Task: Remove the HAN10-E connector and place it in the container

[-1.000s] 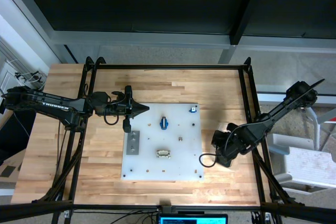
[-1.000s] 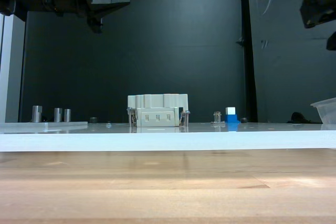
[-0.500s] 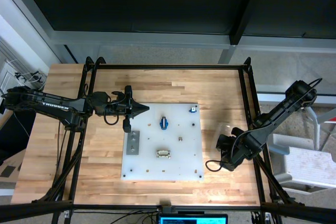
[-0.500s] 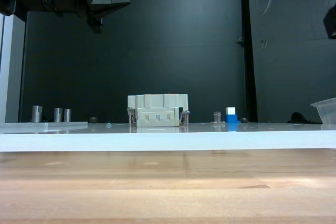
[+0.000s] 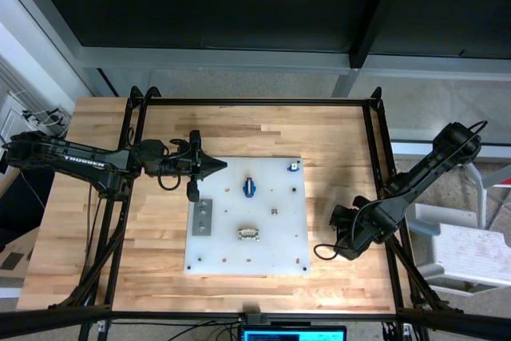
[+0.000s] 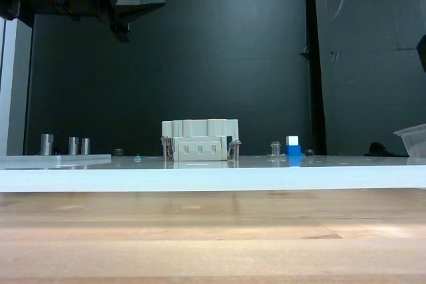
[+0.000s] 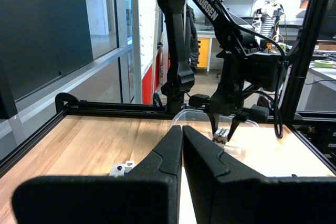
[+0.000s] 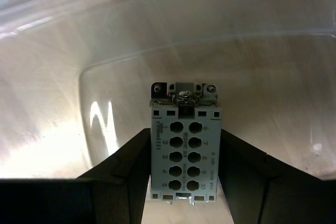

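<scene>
Right end effector (image 7: pixel 224 129) points straight down, its two fingers clamped on the long sides of the HAN10-E connector (image 8: pixel 185 140). The connector hangs over the open mouth of the container (image 8: pixel 262 19), whose clear floor and walls fill the right wrist view. Whether the connector touches the tub cannot be told. The right arm comes in from the desk's (image 5: pixel 335 129) right edge, slopes down toward the near left and bends at the wrist. This puts its end effector just off the right edge of the white board (image 5: pixel 275 253).

The left end effector (image 5: pixel 221 166) has its fingers pressed together and holds nothing. Its arm stretches level from the left edge and points right. The low view shows it well above the far left corner of the board.

Two arms are in sight. There is one connector in the grip, with ten numbered holes in two columns of five, and one container on the desk to the right of the board. The board carries:
- one beige socket housing (image 5: pixel 248 234) near its middle, toward the near edge
- one blue upright piece (image 5: pixel 248 188) beyond the housing
- one grey plate (image 5: pixel 202 217) with two holes at the left
- one small white and blue block (image 5: pixel 294 166) at the far right corner
</scene>
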